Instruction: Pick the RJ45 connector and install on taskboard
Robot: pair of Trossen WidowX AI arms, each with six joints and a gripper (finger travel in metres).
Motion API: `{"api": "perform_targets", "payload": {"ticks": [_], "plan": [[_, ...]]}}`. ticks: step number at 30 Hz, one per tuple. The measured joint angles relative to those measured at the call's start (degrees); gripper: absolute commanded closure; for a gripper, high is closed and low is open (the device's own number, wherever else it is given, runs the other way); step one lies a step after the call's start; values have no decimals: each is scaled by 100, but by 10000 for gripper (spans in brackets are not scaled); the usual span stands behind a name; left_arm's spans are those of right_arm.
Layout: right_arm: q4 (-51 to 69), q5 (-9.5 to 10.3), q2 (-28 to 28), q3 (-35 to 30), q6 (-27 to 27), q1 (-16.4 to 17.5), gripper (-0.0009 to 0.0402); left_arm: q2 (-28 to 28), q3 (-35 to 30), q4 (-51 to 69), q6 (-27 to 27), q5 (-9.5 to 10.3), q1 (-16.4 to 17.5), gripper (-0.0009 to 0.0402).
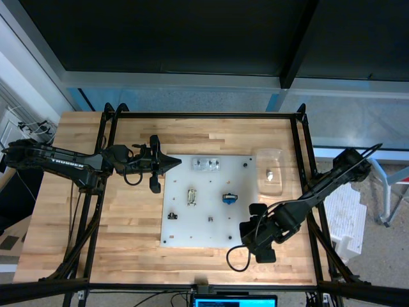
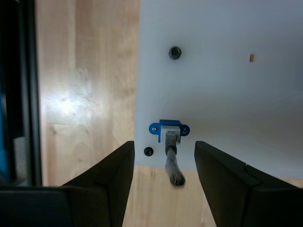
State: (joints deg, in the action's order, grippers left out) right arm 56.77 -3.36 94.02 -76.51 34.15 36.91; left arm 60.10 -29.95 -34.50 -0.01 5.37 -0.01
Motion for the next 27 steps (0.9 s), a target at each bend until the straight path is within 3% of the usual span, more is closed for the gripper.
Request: {"api": "perform_targets", "payload": {"ticks": [10, 21, 27], "plan": [[13, 0, -428, -42, 4, 0, 196, 0, 2, 0, 0, 0, 0, 393], [13, 52, -466, -42, 4, 11, 197, 0, 2, 0, 0, 0, 0, 393], [-31, -63, -640, -44, -46, -118, 196, 0, 0, 0, 0, 0, 0, 393]]}}
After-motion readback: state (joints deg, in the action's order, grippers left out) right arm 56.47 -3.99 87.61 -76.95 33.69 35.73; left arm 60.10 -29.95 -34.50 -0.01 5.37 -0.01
